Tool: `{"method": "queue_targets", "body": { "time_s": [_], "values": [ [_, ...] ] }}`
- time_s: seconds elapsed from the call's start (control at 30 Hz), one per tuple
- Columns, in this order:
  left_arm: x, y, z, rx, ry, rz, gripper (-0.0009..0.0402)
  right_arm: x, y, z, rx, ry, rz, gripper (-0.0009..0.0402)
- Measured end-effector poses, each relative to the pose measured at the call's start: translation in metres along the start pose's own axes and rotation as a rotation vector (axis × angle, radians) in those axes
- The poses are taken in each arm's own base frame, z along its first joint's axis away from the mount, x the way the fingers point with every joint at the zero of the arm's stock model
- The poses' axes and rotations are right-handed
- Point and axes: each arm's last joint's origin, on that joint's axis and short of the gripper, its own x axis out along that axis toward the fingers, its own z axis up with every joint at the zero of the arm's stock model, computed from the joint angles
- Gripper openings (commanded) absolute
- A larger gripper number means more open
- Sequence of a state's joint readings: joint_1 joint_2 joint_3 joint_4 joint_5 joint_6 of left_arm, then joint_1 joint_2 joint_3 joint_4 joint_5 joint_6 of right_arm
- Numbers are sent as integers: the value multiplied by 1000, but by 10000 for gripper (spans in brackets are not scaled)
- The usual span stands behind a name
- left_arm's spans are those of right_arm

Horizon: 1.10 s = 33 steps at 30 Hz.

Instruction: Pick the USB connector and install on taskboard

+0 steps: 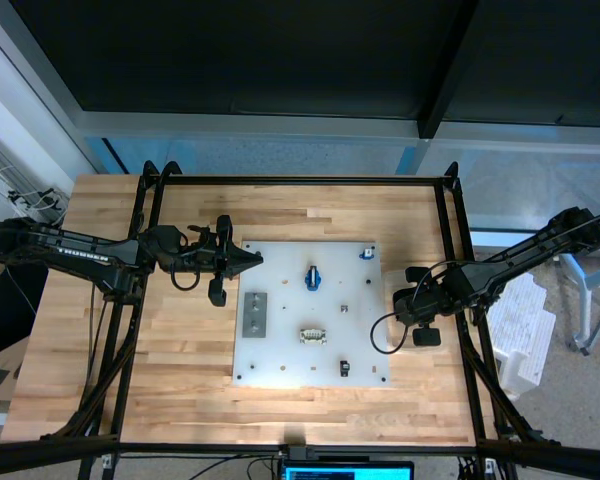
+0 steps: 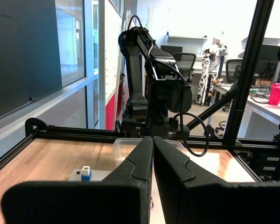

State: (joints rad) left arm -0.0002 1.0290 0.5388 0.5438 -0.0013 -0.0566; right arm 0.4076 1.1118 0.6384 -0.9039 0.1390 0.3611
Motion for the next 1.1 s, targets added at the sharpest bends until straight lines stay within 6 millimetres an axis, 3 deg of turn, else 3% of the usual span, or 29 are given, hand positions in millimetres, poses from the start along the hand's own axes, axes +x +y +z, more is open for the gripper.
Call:
{"method": "queue_targets", "body": {
  "time_s": [0.37,0.8,1.1],
  "values": [
    [0,0,0,0,0,0,0,-5,1,3,-5,-7,-1,0],
    [0,0,0,0,0,0,0,-52,1,24,-5,-14,-23,0],
    [0,0,0,0,0,0,0,-62,25,49,-13,-21,-4,0]
  ]
}}
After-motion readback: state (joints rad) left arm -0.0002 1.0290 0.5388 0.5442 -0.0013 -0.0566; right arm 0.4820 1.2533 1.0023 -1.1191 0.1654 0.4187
